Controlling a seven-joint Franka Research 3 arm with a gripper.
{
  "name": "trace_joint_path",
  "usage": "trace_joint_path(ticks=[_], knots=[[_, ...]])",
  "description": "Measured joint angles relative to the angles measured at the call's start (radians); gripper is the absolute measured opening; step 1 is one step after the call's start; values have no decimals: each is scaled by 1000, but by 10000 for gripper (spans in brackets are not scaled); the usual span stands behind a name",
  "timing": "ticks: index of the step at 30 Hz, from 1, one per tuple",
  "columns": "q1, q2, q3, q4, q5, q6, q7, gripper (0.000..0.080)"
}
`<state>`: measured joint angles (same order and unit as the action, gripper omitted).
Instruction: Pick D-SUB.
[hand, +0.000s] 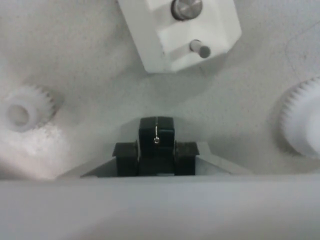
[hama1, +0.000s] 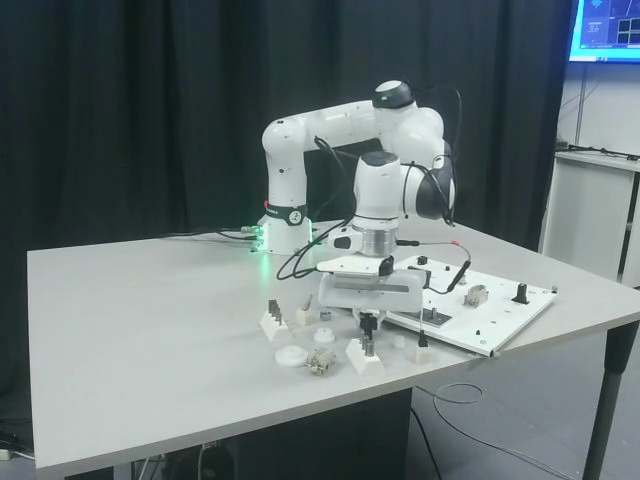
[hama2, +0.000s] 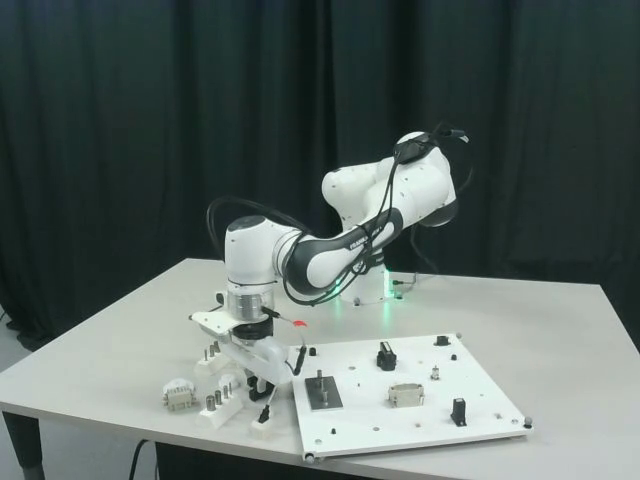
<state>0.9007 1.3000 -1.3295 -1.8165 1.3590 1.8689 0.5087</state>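
Wrist view: pincer (hand: 156, 146), black fingers drawn narrow, tips together, nothing seen between them. It hangs over the grey desk (hand: 100, 65). A white peg block (hand: 185, 30) and two white gears (hand: 22, 107) (hand: 305, 117) lie about it.

First room view: the D-SUB (hama1: 320, 362) lies on the desk near the front edge, at 8 o'clock from the pincer and apart from it. The white gear (hama1: 291, 357) lies just beside it at 9 o'clock. The white board (hama1: 500, 320) is at 3 o'clock from the pincer.
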Motion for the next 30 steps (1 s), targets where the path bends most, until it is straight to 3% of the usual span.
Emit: trace_joint_path(ticks=[2,12,30], knots=[[1,0,0,1,4,2,0,155],[3,-1,-4,6,8,11,2,155],[10,-3,-54,8,6,-13,3,153]])
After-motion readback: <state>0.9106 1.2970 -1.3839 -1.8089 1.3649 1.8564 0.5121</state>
